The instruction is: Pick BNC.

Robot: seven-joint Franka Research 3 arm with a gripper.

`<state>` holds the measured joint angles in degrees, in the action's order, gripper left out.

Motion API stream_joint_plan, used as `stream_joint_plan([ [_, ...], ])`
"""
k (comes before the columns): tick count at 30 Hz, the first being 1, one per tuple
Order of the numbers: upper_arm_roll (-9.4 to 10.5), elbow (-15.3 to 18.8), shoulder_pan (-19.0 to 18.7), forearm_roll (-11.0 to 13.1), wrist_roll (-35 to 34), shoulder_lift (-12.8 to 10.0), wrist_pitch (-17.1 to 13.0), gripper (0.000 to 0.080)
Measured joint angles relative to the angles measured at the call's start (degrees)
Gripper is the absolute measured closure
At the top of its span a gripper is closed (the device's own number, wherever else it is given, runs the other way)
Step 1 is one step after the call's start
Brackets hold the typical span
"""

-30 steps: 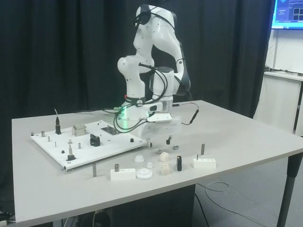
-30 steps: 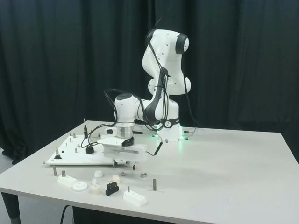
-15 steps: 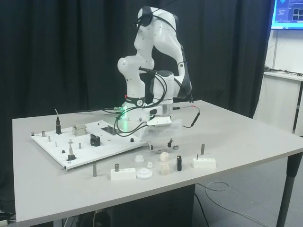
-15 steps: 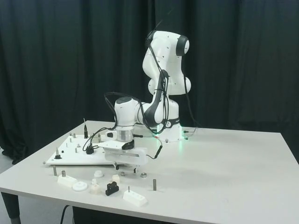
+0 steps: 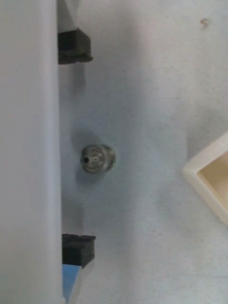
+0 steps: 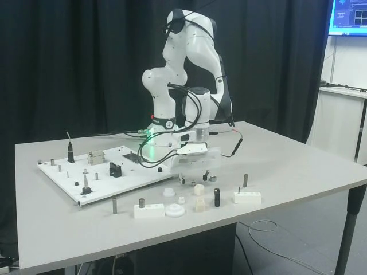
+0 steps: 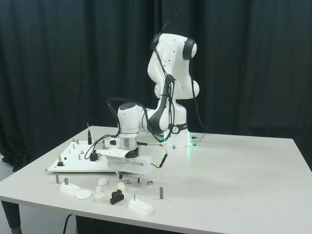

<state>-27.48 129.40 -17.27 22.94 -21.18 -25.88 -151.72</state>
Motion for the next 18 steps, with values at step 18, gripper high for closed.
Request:
stream_joint_plan([
  [18,1.77,-1.14,2.16,1.25,0.05,-1.64,0.37,0.0005],
])
